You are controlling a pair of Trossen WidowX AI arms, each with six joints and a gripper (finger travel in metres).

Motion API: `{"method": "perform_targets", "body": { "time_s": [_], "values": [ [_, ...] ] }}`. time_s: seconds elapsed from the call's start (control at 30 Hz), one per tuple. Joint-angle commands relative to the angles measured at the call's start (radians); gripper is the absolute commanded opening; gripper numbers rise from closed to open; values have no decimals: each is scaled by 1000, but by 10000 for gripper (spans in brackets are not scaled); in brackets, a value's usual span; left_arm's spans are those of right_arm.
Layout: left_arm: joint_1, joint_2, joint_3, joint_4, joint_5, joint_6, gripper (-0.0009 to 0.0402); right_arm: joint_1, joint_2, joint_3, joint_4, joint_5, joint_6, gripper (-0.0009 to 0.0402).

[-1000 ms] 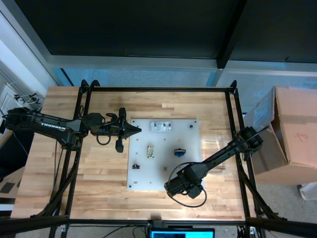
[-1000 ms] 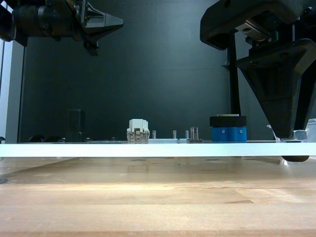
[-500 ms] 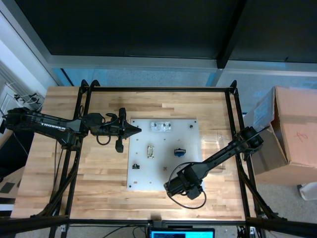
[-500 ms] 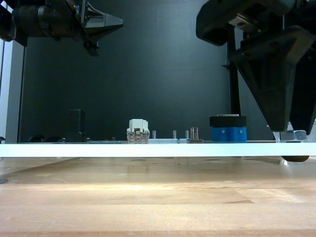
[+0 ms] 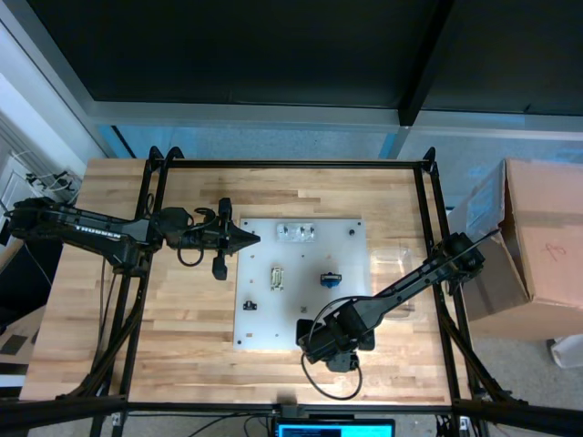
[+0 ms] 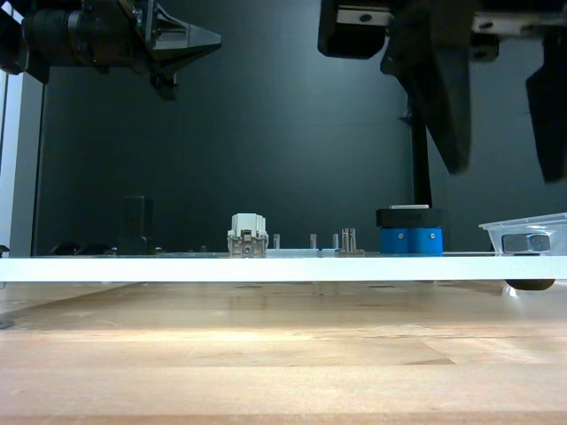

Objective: Unfasten the M12 nut and place it in the container

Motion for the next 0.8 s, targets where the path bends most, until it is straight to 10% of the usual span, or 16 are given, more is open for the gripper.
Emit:
{"method": "perform_targets", "body": {
  "time_s": [0.03,0.27,0.5,0.8],
  "values": [
    [0,0,0,0,0,0,0,2,0,19,5,-35,87,202],
    [0,0,0,0,0,0,0,2,-13,17,9,-286,415,200],
    [0,0,0,0,0,0,0,1,-14,17,5,-285,843,201],
    [0,0,0,0,0,0,0,-8,-15,16,1,-277,794,201]
  ]
}}
